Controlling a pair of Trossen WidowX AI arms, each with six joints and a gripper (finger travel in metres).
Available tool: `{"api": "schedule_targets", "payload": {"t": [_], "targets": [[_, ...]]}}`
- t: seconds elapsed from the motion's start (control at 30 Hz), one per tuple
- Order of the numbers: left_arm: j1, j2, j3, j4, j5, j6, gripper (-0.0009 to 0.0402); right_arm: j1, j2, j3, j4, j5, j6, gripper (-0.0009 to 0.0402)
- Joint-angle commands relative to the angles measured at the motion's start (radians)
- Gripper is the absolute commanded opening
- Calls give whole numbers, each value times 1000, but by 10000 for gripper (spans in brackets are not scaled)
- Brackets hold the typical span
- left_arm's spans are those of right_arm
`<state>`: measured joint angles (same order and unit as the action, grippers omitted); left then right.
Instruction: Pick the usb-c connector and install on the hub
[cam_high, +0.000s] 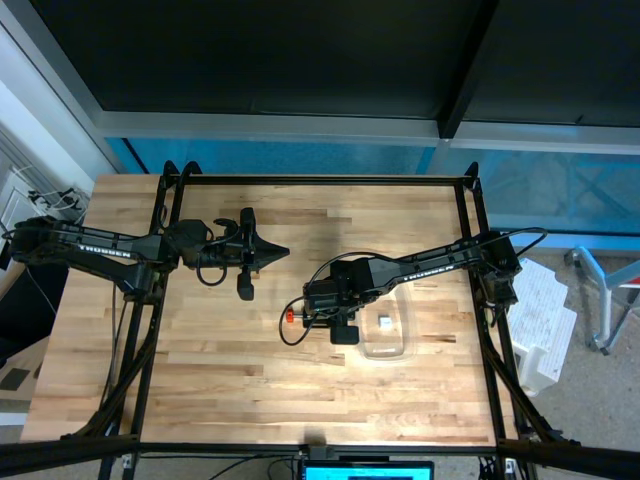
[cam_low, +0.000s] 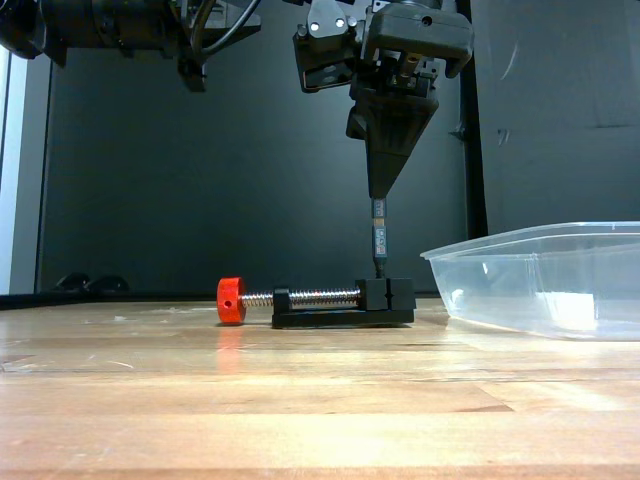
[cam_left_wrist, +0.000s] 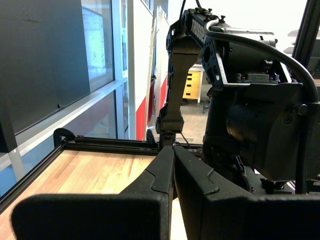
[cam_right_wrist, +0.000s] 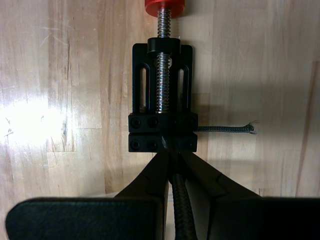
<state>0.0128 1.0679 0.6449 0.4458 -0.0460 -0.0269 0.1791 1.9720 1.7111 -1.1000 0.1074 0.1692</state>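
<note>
The usb-c connector shows plainly only in the low view. There it is a thin dark-grey sliver standing upright, its upper end pinched in the tips of the right gripper. Its lower end meets the top of the hub's black block; whether it is seated there or merely touching cannot be told. In the right wrist view the connector itself is hidden behind the clenched fingers. Only a braided cable running between them is visible, along with a frayed cord end sticking out sideways from the block. The hub lies flat on the wooden table: a black frame with a threaded screw and an orange-red knob at the end away from the gripper. In the high view the right arm covers most of the hub, leaving only the knob in sight. Just beside the hub, on the right arm's side, sits a clear plastic tray, cut off by the low view's edge, with a tiny white square piece inside. The left gripper hovers well apart over the table's left half, fingers pressed together on nothing.
</note>
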Motion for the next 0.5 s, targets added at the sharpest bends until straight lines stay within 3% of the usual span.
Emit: {"api": "schedule_targets", "payload": {"t": [0.03, 0.5], "targets": [[0, 0, 0, 0, 0, 0, 0, 0, 0, 0, 0, 1, -2, 39], [0, 0, 0, 0, 0, 0, 0, 0, -2, 0, 0, 5, 1, 130]]}}
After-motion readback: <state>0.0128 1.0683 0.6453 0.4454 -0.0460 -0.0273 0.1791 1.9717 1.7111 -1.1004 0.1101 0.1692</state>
